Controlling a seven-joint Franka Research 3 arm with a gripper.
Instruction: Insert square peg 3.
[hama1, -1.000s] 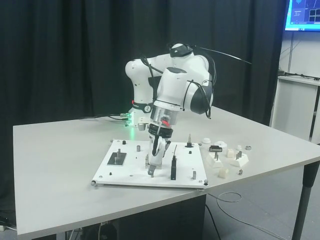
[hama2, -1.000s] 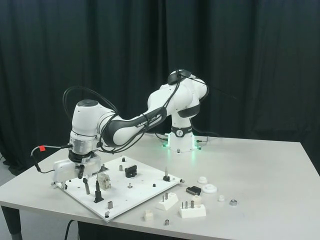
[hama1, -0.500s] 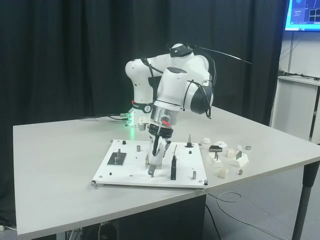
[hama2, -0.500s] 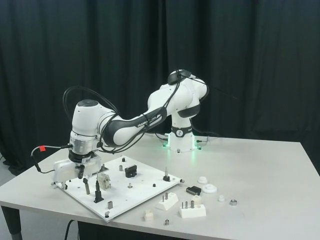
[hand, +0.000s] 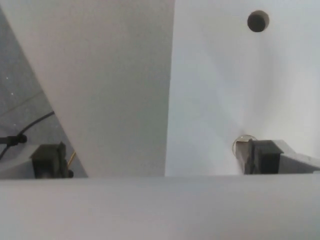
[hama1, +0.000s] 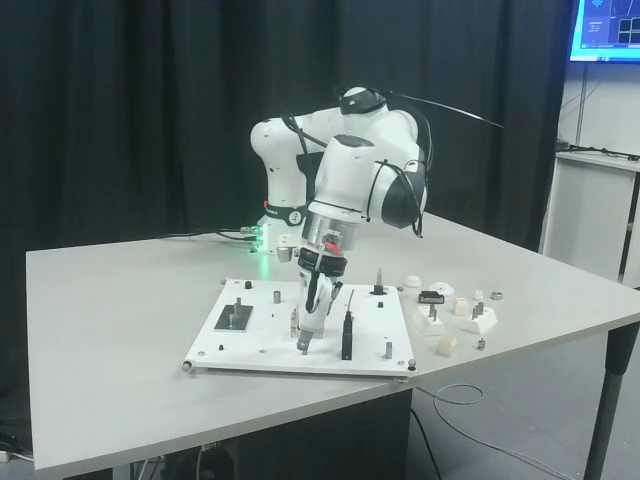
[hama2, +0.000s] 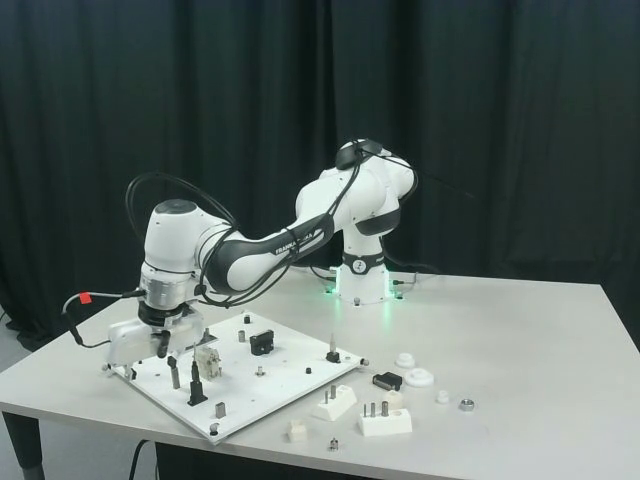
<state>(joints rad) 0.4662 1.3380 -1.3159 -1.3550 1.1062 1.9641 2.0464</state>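
Down on the white board (hama1: 260, 335), near its front edge, you see the small grey peg (hama1: 303, 343) standing straight up, right under the hand (hama1: 304, 340). Your hand points down at the board and pinches the peg's top between its fingers. Beside the board, little white blocks (hama1: 447, 322) sit on the grey desk (hama1: 110, 330).

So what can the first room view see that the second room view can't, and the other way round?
Only the first room view shows a screen on the wall and a white cabinet beside the table. Only the second shows the small tag on the cable by the wrist. Both show the white arm, the white board, the claw low over it, and the loose white parts.
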